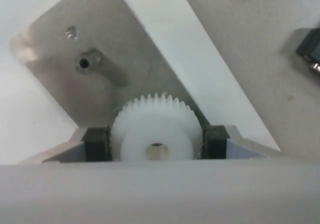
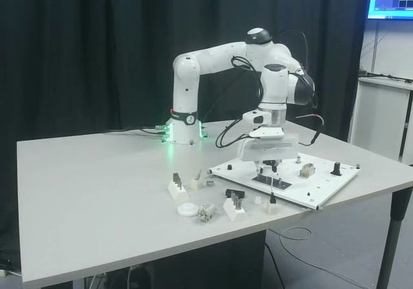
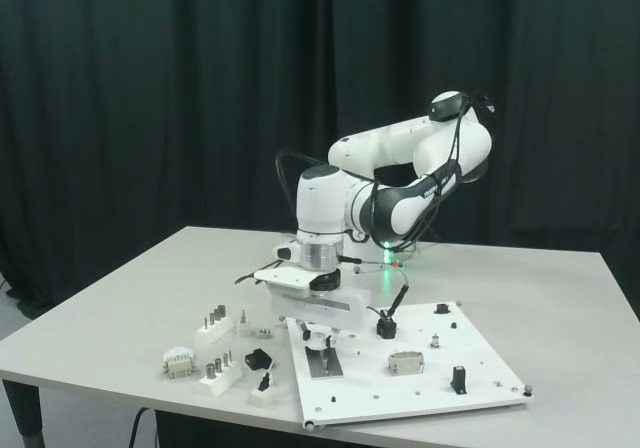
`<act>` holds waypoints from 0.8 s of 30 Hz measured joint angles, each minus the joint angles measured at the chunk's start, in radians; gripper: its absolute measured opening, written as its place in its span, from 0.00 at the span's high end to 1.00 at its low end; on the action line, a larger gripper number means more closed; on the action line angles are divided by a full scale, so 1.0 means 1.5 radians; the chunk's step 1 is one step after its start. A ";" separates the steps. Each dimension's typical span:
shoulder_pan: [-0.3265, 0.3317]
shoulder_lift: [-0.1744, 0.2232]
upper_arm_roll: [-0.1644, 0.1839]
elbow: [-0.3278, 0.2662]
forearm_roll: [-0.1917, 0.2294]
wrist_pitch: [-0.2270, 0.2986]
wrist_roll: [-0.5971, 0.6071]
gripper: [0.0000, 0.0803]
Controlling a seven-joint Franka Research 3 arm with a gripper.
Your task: Insert medium gear.
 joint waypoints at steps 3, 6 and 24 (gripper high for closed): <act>0.001 -0.002 0.003 -0.002 0.000 0.002 0.001 0.51; 0.002 -0.004 0.005 -0.004 0.001 0.003 0.004 0.51; 0.018 -0.010 0.006 -0.018 0.003 0.003 0.006 0.51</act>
